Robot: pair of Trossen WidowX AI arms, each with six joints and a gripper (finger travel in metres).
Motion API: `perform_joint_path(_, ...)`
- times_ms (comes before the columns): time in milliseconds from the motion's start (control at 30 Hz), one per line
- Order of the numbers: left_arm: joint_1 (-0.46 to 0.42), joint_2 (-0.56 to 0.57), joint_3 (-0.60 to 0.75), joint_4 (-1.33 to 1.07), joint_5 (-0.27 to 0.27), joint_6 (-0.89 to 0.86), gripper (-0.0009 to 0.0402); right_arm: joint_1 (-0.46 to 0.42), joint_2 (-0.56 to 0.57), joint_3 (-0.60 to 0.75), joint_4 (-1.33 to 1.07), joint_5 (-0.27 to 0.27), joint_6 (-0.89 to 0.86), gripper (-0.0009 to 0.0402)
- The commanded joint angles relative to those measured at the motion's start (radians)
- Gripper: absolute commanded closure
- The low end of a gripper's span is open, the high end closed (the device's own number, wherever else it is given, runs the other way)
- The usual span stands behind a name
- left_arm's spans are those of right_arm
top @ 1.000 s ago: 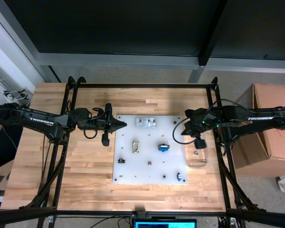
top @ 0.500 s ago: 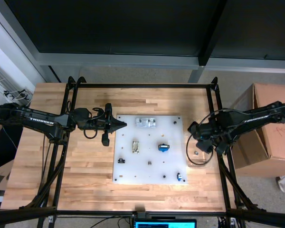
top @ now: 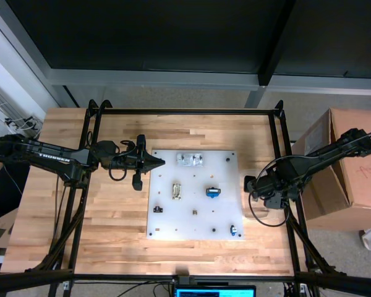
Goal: Pick the M12 nut and place it on its threads and fasten
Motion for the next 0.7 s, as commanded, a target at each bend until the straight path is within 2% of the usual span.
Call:
perform_joint_path(33,0.0,0.0,0.0,0.0,0.0,0.0,0.0393,0.003,0.001,-0.045,0.065,-0.001,-0.021,0.0278)
perform_joint_path(367,0.0,0.0,0.0,0.0,0.0,0.0,0.0393,0.01,0.093,-0.088,0.16,-0.003,-0.121,0.0218)
perform_joint_path(700,0.0,0.0,0.0,0.0,0.0,0.0,0.0393,0.011,0.125,-0.144,0.267,-0.002,-0.092,0.0223)
